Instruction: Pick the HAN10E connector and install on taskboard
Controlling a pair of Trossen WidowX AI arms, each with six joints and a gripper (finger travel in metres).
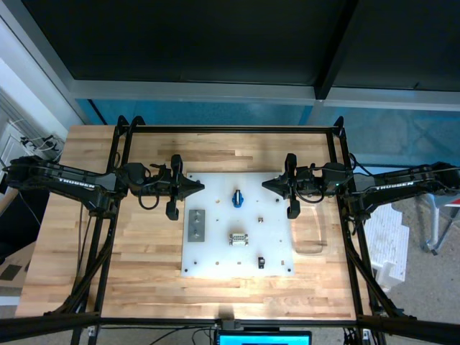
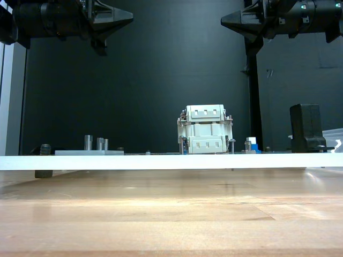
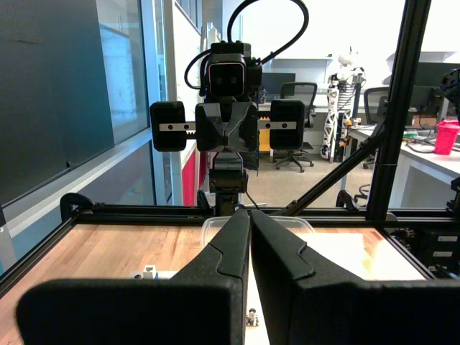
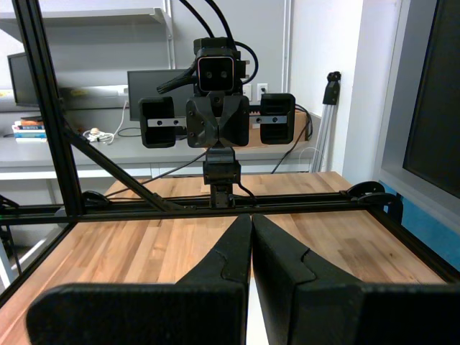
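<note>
The cream HAN10E connector (image 1: 238,239) sits upright on the white taskboard (image 1: 215,253), near its middle; in the low view the HAN10E connector (image 2: 204,130) rises as a two-tier block above the taskboard edge (image 2: 134,161). My left gripper (image 1: 198,185) hovers high over the board's far left corner, shut and empty. My right gripper (image 1: 267,185) mirrors it over the far right part, also shut and empty. Both hang well above the connector. Each wrist view shows its own closed fingertips, left gripper (image 3: 250,215) and right gripper (image 4: 251,218), facing the other arm.
On the board stand a blue knob (image 1: 238,197), a grey block (image 1: 195,224) with short pins and a small black fitting (image 1: 261,261). A clear plastic tray (image 1: 311,230) lies just right of the board. A black frame (image 1: 122,144) rings the wooden table.
</note>
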